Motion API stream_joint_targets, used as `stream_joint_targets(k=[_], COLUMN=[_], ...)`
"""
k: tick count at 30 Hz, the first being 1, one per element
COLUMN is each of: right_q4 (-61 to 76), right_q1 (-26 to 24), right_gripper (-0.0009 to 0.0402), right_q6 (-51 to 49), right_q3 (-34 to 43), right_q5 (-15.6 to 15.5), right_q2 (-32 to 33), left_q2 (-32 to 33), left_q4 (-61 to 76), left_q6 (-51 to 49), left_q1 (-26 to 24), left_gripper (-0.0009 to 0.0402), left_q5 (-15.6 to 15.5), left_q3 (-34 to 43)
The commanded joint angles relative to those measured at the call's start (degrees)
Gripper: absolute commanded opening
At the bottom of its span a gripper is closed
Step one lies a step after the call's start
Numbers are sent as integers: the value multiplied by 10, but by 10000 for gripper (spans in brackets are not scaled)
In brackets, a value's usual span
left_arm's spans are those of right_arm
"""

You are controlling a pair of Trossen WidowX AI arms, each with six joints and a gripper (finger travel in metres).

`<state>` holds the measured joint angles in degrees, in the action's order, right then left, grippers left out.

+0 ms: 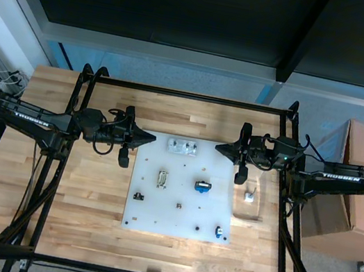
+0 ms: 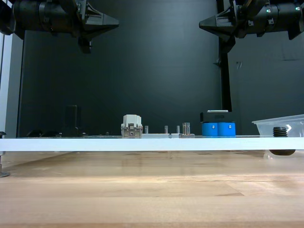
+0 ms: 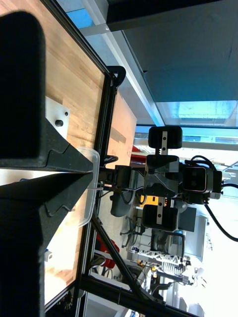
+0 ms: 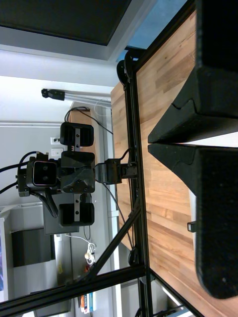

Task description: Pick the RJ45 connector and install on the taskboard

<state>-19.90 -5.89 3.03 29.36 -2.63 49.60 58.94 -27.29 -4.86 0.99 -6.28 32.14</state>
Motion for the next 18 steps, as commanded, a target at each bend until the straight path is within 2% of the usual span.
stream_joint_targets(k=[1,11,15,18], right_q4=[0,8,148,277], right_q1=[0,0,3,7], right_gripper=[0,0,0,0], right_q6=[0,21,1,-23], right_q3=[0,4,49,94], right_q5=[0,-4,-6,-20], right_q2=[0,0,-5,-8], left_q2=[0,0,0,0], left_q4=[0,0,0,0], left_q6=[0,0,0,0], left_q1=[0,0,0,0], left_gripper=[0,0,0,0], left_q5=[0,0,0,0], left_q3=[0,0,0,0])
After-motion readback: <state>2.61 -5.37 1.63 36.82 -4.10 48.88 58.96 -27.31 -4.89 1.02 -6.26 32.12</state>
